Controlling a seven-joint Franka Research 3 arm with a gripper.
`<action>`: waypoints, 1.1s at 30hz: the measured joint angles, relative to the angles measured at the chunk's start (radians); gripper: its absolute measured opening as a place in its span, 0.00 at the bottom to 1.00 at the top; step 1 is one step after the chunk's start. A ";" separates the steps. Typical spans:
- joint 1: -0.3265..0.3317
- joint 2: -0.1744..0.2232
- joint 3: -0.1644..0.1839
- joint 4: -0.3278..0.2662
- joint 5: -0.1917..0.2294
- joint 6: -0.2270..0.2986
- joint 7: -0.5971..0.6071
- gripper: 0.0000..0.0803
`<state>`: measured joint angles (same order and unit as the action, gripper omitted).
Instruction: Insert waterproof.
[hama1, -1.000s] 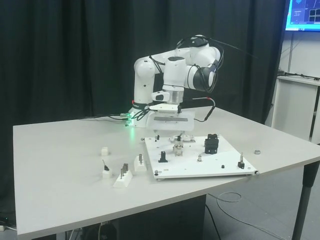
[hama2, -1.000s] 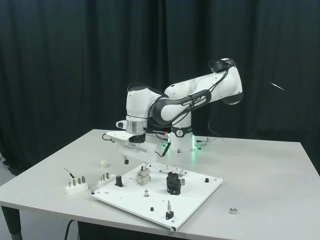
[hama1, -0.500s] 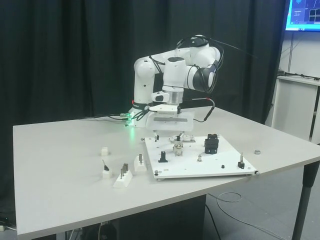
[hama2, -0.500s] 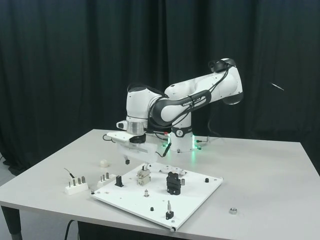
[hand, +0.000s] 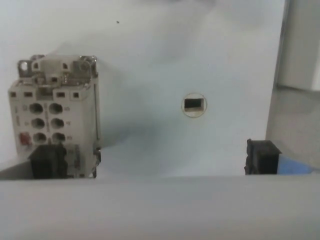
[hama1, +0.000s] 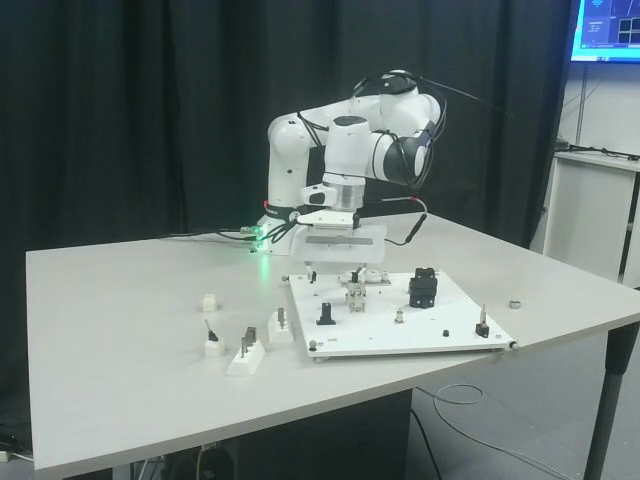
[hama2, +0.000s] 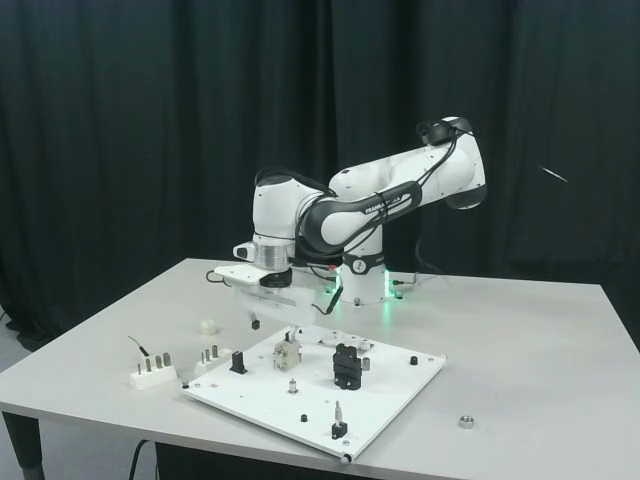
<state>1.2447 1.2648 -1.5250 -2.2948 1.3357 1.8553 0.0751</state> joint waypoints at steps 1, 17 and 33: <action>0.000 0.000 0.000 0.000 0.001 0.000 -0.002 1.00; 0.000 0.000 0.002 -0.002 0.014 0.008 -0.025 1.00; 0.040 0.000 -0.066 -0.002 -0.017 -0.040 0.015 1.00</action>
<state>1.2846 1.2644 -1.5913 -2.2972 1.3191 1.8156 0.0900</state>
